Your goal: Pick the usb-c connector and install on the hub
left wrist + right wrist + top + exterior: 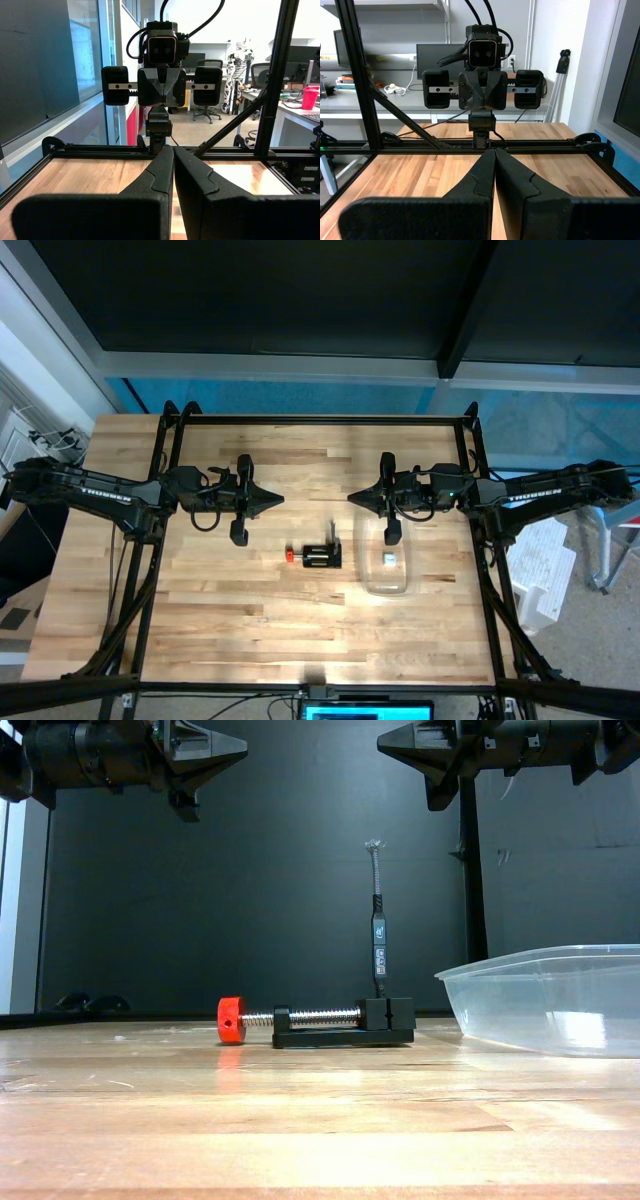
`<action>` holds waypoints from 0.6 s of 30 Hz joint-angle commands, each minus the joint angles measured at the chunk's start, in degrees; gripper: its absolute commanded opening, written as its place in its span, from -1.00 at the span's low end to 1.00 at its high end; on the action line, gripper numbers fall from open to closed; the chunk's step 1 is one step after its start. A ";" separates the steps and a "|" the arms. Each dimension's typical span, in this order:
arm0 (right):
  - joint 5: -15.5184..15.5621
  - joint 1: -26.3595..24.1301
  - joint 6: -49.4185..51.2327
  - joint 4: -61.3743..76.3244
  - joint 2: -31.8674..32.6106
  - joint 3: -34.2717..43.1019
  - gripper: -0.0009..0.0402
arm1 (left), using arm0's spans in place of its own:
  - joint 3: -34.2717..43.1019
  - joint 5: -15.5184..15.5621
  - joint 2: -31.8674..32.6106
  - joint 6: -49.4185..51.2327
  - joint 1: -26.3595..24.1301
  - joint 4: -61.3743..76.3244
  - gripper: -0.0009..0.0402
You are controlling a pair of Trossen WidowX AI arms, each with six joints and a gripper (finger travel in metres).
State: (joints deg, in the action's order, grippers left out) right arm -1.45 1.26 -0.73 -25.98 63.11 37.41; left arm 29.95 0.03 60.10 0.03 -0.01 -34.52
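Note:
The black USB-C connector point(380, 945) stands upright on the tab held by the black vise point(345, 1025), and nothing holds it. Its grey braided cable point(376, 870) rises straight up from it. The vise point(322, 557) with its red knob point(231, 1020) lies on the bare table. My left gripper point(275, 500) hangs high to the left of the vise, its fingers point(162, 165) shut together on nothing. My right gripper point(355, 498) hangs high just right of the vise, its fingers point(485, 170) also shut and empty. The two grippers face each other.
The clear tray point(372, 578) stands right of the vise with the white block point(390, 558) in it and nothing dark on the block. In the low view the tray point(560, 1000) has no cable rising from it. A black frame borders the table.

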 commanded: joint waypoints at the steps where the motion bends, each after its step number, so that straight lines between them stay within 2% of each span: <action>1: 0.00 0.00 0.00 0.00 -0.02 0.00 -0.96 | 0.00 -0.02 0.02 -0.02 0.02 -0.02 -0.96; 18: -0.02 0.00 -0.04 0.00 -0.02 0.00 -0.96 | 0.00 0.00 0.02 -0.02 0.00 -0.02 -0.96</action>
State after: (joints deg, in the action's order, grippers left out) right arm -1.45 1.26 -0.75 -25.93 63.09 37.39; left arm 29.95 0.03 60.12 0.03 -0.01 -34.52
